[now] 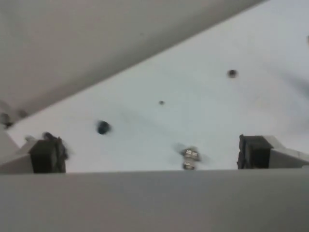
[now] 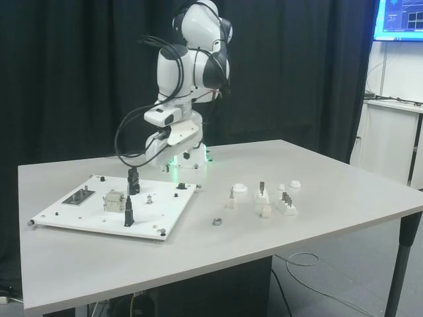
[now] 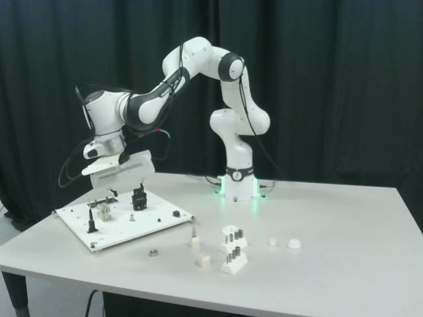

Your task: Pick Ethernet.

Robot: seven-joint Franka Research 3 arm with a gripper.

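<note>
1. gripper (image 1: 149,152): the two black fingertips (image 1: 46,155) stand wide apart in the wrist view, nothing between them; jaws spread, empty.
2. directly below the gap: bare white board (image 1: 203,101); a small metal stud (image 1: 189,157) sits near the midline, a dark screw head (image 1: 103,127) off to one side; no plug or cable between the tips.
3. Ethernet: my best guess is the black block (image 3: 139,198) standing upright on the board, under and just beside the gripper in the second room view; same block (image 2: 133,182) in the first room view; too small to confirm it is the connector; it does not show in the wrist view.
4. around it on the board: a grey-white fixture (image 2: 114,200), a black upright pin (image 2: 128,215), a flat grey plate (image 2: 78,196).
5. further out: white arm (image 3: 198,59) reaching over from its base; loose white parts (image 3: 233,247) well apart on the grey table (image 2: 317,198).
6. step: approach, pre-grasp; nothing held, task barely begun.
7. next move calls for: centring the open jaws over the black block, descending so the fingers flank it, then closing; risk of clipping the neighbouring fixture.
</note>
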